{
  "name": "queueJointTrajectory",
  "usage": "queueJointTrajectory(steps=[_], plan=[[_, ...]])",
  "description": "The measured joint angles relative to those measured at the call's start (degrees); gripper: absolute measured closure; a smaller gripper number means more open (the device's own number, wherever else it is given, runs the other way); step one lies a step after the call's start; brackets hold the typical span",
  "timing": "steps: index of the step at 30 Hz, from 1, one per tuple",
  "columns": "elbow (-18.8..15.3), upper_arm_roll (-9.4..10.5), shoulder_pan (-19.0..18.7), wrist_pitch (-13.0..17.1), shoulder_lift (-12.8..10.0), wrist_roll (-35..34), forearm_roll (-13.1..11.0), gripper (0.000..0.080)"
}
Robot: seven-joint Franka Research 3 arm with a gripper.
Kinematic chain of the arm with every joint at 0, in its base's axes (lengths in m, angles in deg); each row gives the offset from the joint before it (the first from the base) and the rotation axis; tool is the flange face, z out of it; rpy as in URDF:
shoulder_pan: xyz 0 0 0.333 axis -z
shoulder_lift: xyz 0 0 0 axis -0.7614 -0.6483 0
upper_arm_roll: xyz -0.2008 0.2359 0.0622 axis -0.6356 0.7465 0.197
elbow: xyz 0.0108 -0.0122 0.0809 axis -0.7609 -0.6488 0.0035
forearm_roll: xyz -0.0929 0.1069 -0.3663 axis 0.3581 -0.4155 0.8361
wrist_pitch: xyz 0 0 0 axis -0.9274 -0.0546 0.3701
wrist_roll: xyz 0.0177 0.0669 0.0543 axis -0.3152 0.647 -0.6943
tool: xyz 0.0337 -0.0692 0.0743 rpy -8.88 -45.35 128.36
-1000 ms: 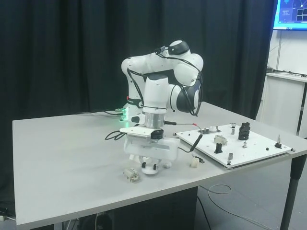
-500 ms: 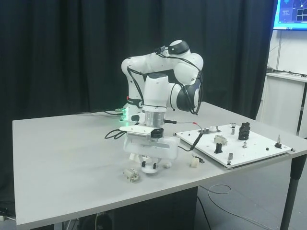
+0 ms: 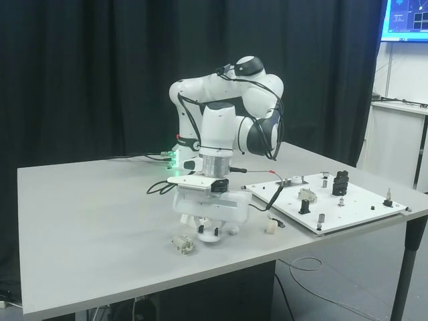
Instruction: Insert large gear.
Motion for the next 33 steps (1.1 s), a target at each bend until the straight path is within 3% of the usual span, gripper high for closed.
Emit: queueJointTrajectory(steps=[23,33], plan=[[0.1,0.0,-0.1,-0.1,0.0,0.0,0.0,0.0469],[0.1,-0.13,-0.6,-2.3,0.2,-0.2,0.0,0.0469]])
